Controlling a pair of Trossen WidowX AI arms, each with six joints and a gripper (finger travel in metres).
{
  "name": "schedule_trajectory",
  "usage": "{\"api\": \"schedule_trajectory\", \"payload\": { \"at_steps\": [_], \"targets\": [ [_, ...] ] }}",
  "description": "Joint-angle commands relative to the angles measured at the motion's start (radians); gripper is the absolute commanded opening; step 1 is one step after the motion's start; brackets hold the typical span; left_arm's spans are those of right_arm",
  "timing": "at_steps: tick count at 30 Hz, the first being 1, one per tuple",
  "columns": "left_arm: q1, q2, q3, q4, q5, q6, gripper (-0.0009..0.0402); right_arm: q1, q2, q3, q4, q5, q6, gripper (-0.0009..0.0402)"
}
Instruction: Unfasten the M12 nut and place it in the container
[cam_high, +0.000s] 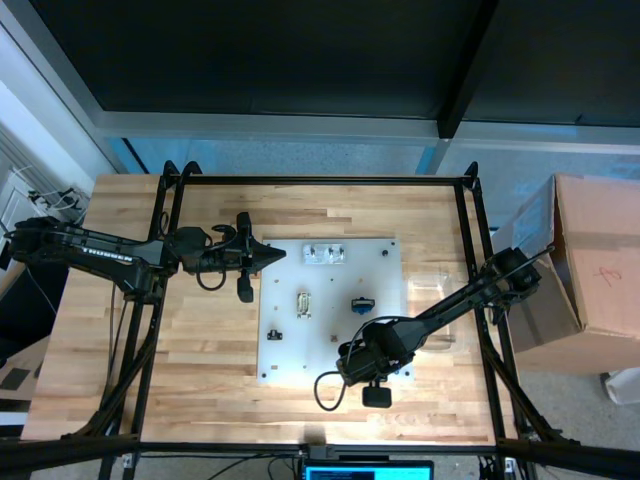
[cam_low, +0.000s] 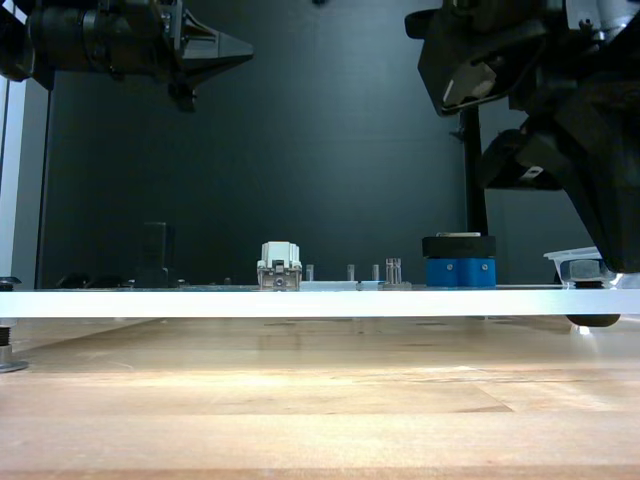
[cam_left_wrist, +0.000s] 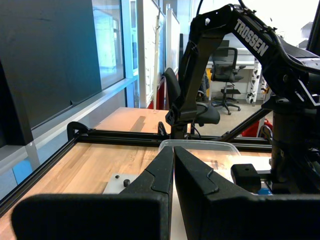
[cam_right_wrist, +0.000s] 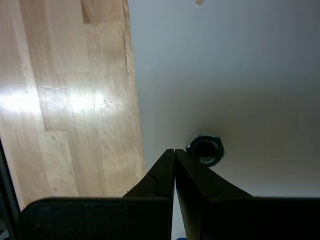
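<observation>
**A:** What's the right tool (cam_right_wrist: 174, 152) doing?

**B:** It's clenched, with the pads pressed together on nothing. The nut (cam_right_wrist: 205, 149) sits just beside its tips, untouched. It seems to be on its stud, run low against the white board (cam_right_wrist: 240, 75) with no ribs showing.

**A:** So what's the risk?

**B:** Closed like that, it can't take the nut. If it sinks or sweeps sideways, the tips would knock a flat or scrape the board. Even once spread, an off-centre straddle could let the pads slip off a corner as it turns.

**A:** And further out?

**B:** The container (cam_high: 447, 288) lies back along the tool's own arm, beside the board. A weakly pinched nut could drop on the way there and roll across the worktop (cam_high: 200, 340).

**A:** What about the left tool (cam_left_wrist: 173, 150)?

**B:** It's clenched too, and empty. It hangs raised, well apart from the right tool, so I'd say it's no hazard.
</observation>
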Motion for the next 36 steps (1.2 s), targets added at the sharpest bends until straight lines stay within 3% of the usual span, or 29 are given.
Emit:
{"api": "schedule_trajectory", "payload": {
  "at_steps": [1,8,9,12,14,20,29,36],
  "targets": [
    [0.000,0.000,0.000,0.000,0.000,0.000,0.0000,0.000,0.000,-0.002,-0.020,0.009,0.003,0.0000],
    [0.000,0.000,0.000,0.000,0.000,0.000,0.0000,-0.001,-0.003,-0.002,-0.026,0.025,0.001,0.0000],
    [0.000,0.000,0.000,0.000,0.000,0.000,0.0000,-0.001,-0.003,-0.002,-0.035,0.054,-0.001,0.0000],
    [0.000,0.000,0.000,0.000,0.000,0.000,0.0000,0.000,-0.022,0.004,-0.109,0.254,0.042,0.0000],
    [0.000,0.000,0.000,0.000,0.000,0.000,0.0000,0.000,-0.031,0.023,-0.148,0.308,0.049,0.0000],
    [0.000,0.000,0.000,0.000,0.000,0.000,0.0000,0.001,-0.044,0.044,-0.166,0.257,0.047,0.0000],
    [0.000,-0.001,0.000,0.003,0.000,0.000,0.0000,0.003,-0.050,0.065,-0.099,-0.028,0.041,0.0000],
    [0.000,0.000,0.000,0.001,0.000,0.000,0.0000,0.004,-0.004,0.043,-0.031,-0.016,0.019,0.0000]
  ]
}}
